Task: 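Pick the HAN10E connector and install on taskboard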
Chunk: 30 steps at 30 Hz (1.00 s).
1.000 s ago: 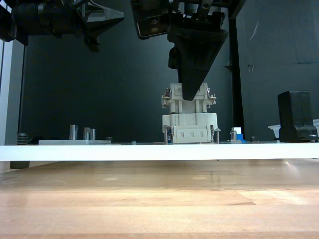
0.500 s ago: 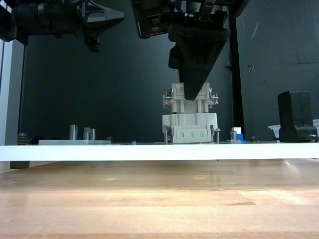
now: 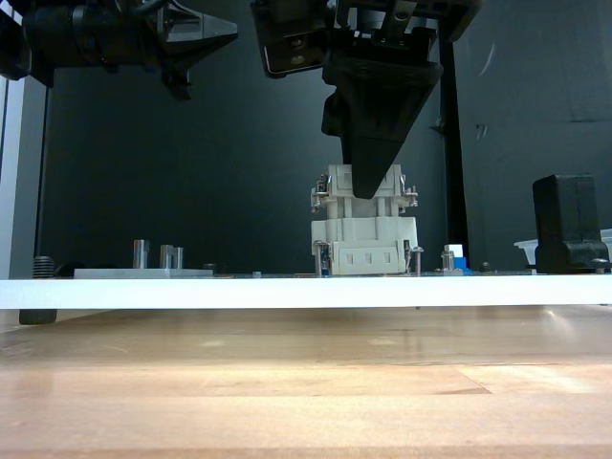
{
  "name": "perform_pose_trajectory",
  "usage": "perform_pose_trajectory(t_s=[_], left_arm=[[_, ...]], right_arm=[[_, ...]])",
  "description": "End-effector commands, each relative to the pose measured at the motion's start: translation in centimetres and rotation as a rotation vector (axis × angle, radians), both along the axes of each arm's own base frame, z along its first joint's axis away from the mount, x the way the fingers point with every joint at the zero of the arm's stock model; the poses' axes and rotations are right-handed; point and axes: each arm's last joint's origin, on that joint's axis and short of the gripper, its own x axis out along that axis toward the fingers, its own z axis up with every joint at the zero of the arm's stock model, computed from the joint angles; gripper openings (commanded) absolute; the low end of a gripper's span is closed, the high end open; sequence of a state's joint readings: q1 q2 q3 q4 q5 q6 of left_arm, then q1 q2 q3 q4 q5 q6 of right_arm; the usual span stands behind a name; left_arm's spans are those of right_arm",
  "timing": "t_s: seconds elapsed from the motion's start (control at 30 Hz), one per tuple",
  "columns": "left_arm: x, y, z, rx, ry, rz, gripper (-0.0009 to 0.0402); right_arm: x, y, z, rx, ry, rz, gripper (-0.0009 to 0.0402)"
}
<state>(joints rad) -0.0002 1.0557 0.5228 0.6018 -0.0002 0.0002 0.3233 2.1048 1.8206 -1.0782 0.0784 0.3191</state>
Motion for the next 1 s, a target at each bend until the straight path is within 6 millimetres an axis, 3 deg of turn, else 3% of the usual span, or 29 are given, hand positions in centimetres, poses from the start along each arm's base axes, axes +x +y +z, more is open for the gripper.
perform_pose_trajectory(t_s=[0.03, 0.57, 1.0], left_arm=[[0.0, 0.0, 0.0, 0.0, 0.0, 0.0, 0.0001], [0.0, 0.0, 0.0, 0.0, 0.0, 0.0, 0.0001], [0.0, 0.0, 0.0, 0.0, 0.0, 0.0, 0.0001]], right_arm=[[0.0, 0.0, 0.0, 0.0, 0.0, 0.0, 0.0034], [0.0, 0.1, -0.5, 0.001, -0.009, 0.007, 0.0034], [-0.1, 0.0, -2.1, 0.0, -0.01, 0.015, 0.0034]])
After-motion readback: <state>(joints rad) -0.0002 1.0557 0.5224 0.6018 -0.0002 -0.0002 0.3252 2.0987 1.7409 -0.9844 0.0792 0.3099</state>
